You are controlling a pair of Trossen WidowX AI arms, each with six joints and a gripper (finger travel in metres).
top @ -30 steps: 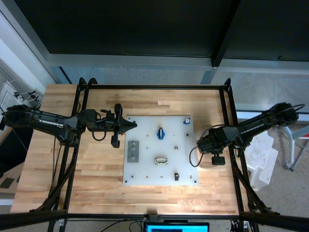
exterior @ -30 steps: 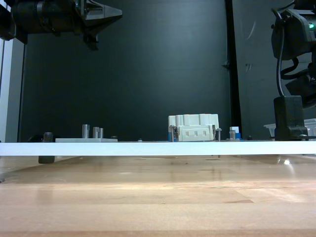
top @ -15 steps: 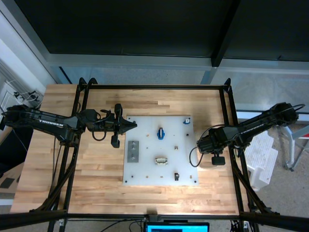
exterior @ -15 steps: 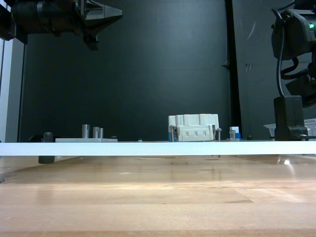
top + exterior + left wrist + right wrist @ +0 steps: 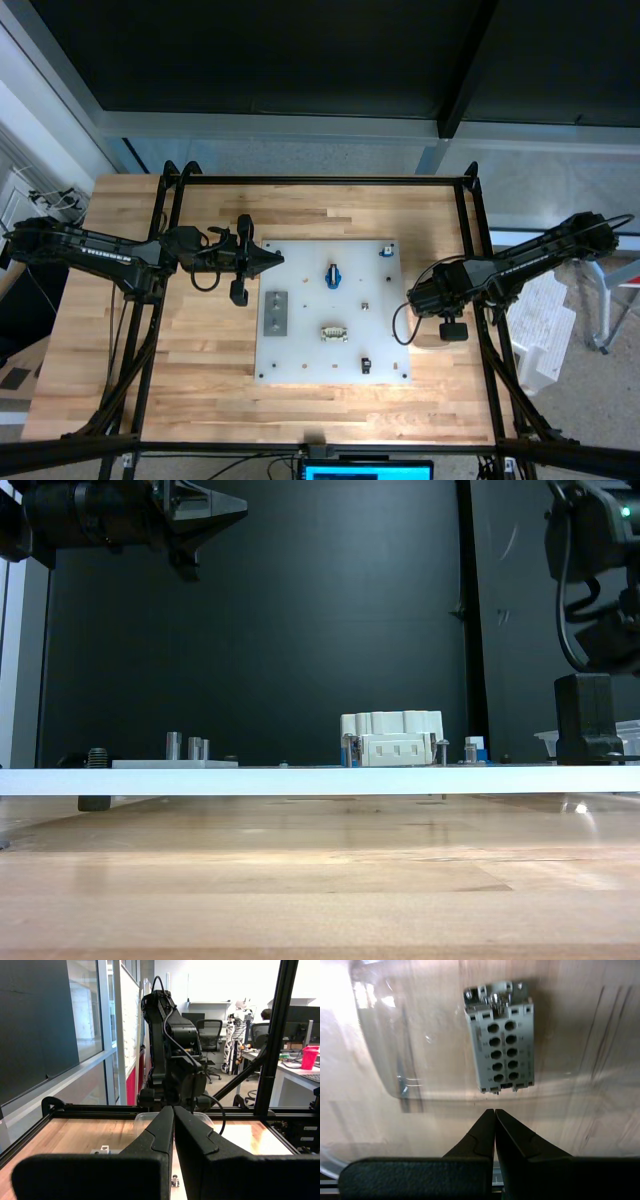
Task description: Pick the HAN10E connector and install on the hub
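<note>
The HAN10E connector (image 5: 499, 1038) is a pale grey block with two rows of dark holes. It lies in a clear tray, just ahead of my right gripper (image 5: 494, 1110), which is shut and apart from it. In the high view the right gripper (image 5: 420, 299) hangs past the right edge of the white board (image 5: 300, 365). The hub (image 5: 334, 334) is a beige socket frame on the board and also shows from the side (image 5: 392, 739). My left gripper (image 5: 274, 258) is shut and empty, raised over the board's back left corner (image 5: 232, 505) and pointing across the table (image 5: 173, 1107).
A grey metal block with two holes (image 5: 275, 312) lies on the board's left side, a blue fitting (image 5: 333, 276) behind the hub. The clear tray (image 5: 385, 1060) rests on the wooden table. A black frame (image 5: 470, 260) borders the table.
The right arm has shifted slightly up and to the left in the low view. The left arm has not moved.
</note>
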